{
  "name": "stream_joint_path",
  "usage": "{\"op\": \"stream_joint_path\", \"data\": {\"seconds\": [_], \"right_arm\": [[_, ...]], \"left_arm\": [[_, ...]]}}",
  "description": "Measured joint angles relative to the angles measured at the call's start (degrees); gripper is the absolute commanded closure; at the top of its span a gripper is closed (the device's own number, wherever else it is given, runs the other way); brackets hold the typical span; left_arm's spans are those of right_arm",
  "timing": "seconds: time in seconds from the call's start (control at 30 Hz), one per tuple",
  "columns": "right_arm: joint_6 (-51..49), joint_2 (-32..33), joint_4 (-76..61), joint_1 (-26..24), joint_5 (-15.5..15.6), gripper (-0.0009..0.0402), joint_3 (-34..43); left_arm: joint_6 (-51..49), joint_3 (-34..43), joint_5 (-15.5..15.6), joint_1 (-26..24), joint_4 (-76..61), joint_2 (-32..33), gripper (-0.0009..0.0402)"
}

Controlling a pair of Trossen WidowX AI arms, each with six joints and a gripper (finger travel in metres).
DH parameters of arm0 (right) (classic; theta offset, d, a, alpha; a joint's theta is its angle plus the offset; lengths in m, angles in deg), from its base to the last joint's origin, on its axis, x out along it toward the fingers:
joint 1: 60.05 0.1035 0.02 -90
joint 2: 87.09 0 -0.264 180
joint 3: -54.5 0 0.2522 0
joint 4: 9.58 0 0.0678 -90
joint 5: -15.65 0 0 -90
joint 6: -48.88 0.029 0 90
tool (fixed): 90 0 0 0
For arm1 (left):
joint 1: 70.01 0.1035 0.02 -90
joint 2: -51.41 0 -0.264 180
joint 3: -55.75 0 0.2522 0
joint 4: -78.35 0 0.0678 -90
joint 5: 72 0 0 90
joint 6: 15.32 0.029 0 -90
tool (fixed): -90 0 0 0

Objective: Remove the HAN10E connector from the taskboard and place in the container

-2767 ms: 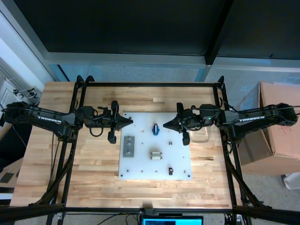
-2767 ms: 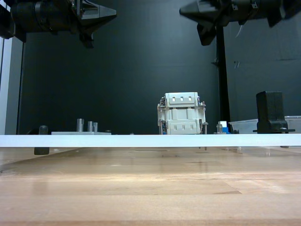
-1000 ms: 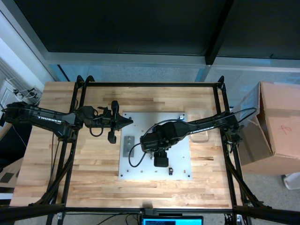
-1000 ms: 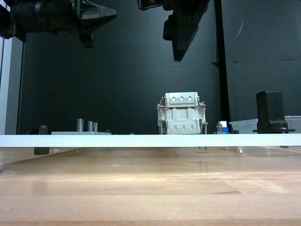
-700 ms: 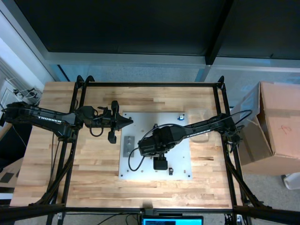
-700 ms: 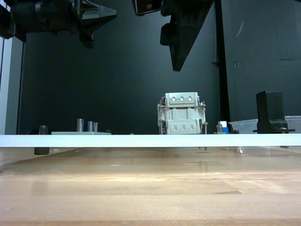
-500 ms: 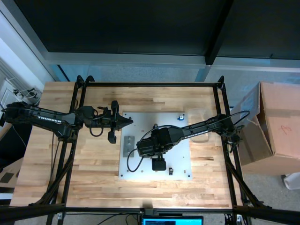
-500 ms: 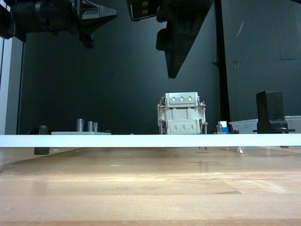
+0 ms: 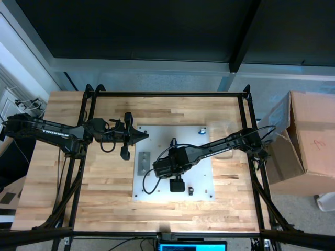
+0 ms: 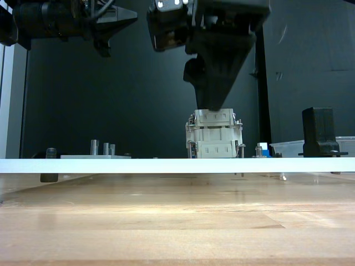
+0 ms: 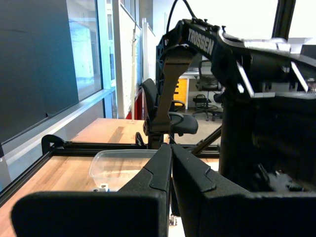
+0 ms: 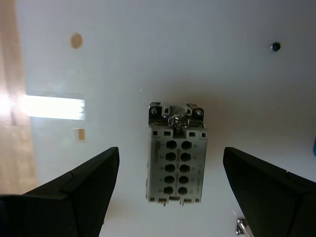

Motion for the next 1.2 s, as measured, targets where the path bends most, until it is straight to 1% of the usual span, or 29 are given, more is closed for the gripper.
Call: {"op": "stream_joint_path", "data": {"seconds": [0.13, 0.27, 0.43, 0.7, 0.87, 0.93, 1.2], "right_arm": [[0.0, 0.0, 2.4, 0.0, 0.0, 0.0106, -1.8], [0.0, 0.0, 2.5, 0.0, 0.0, 0.0137, -2.6], [0.0, 0.0, 2.5, 0.0, 0.0, 0.0203, -2.7], [0.2, -0.1, 2.4, -0.1, 0.0, 0.0326, -2.7], [0.0, -0.2, 2.4, -0.1, 0.0, 0.0383, -2.7], [-0.1, -0.5, 2.4, -0.1, 0.0, 0.0396, -2.8], [-0.7, -2.5, 2.4, 0.0, 0.0, 0.0376, -2.3]], "left_arm": [[0.0, 0.0, 0.0, 0.0, 0.0, 0.0, 0.0393], [0.0, 0.0, 0.0, 0.0, 0.0, 0.0, 0.0393], [0.0, 0.0, 0.0, 0.0, 0.0, 0.0, 0.0393], [0.0, 0.0, 0.0, 0.0, 0.0, 0.0, 0.0393], [0.0, 0.0, 0.0, 0.0, 0.0, 0.0, 0.0393], [0.0, 0.0, 0.0, 0.0, 0.0, 0.0, 0.0393], [0.0, 0.0, 0.0, 0.0, 0.0, 0.0, 0.0393]]}}
